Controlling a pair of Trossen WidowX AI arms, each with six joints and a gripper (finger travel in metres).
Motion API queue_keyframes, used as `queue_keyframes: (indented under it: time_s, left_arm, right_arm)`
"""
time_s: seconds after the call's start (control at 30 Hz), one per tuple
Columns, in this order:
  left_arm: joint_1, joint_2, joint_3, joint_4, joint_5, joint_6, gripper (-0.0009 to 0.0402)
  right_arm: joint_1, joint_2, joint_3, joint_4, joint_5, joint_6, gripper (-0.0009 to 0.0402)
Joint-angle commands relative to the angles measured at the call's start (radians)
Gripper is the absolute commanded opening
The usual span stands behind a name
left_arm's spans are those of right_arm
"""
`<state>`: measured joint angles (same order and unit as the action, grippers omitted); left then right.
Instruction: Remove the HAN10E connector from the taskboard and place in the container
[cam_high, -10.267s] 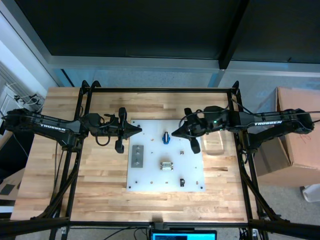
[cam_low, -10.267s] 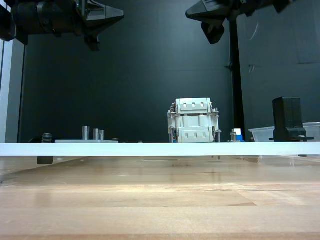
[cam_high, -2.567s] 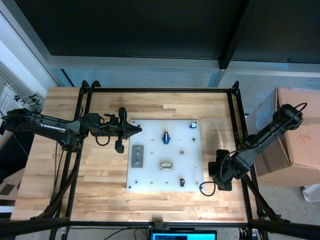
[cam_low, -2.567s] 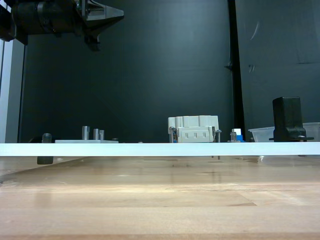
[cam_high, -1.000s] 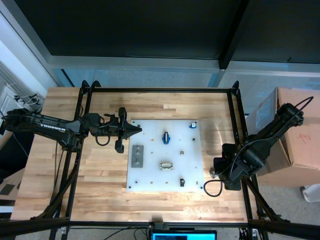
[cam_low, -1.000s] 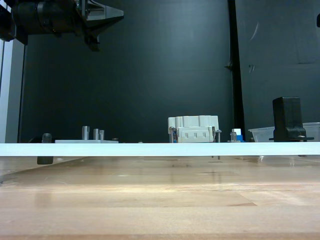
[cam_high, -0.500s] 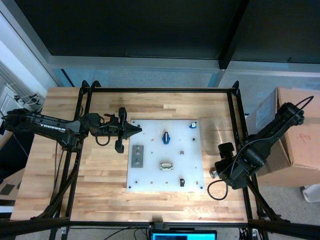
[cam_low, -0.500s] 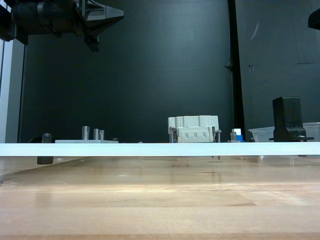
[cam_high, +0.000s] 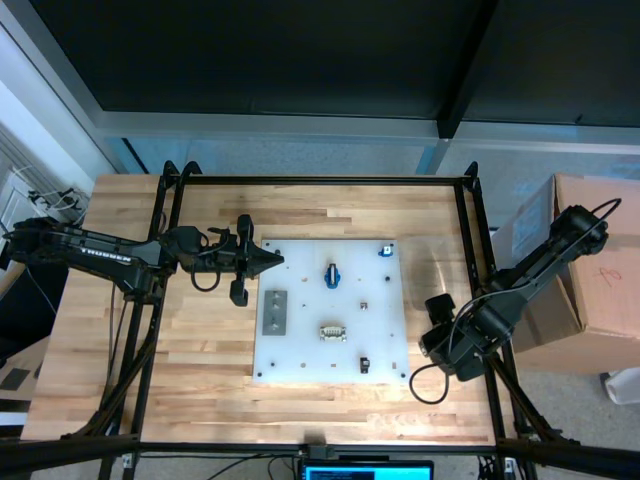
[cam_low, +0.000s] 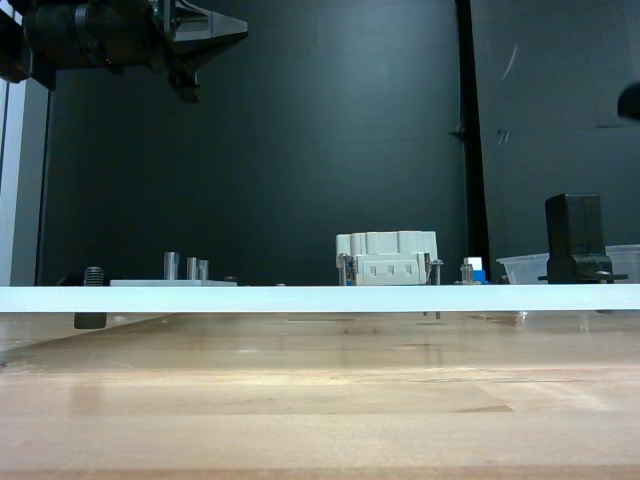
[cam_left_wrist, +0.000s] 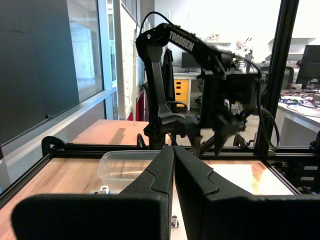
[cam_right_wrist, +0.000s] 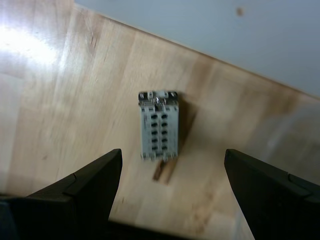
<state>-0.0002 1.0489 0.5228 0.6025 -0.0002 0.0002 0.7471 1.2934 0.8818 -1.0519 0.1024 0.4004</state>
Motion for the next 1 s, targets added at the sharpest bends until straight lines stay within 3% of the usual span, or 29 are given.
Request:
queue_keyframes:
  time_s: [0.03,0.57,1.0]
  left_arm:
    - [0.0,0.0,0.0,0.0,0.0,0.0,0.0]
    - [0.0,0.0,0.0,0.0,0.0,0.0,0.0]
    - [0.0,0.0,0.0,0.0,0.0,0.0,0.0]
  right_arm:
    - [-0.001,0.005,-0.06,0.081,-0.002,0.001,0.0287]
    - [-0.004,0.046,-0.222,0.292,-0.024,0.006,0.0275]
    - [-0.005,0.044,-0.225,0.301,-0.027,0.01,0.0094]
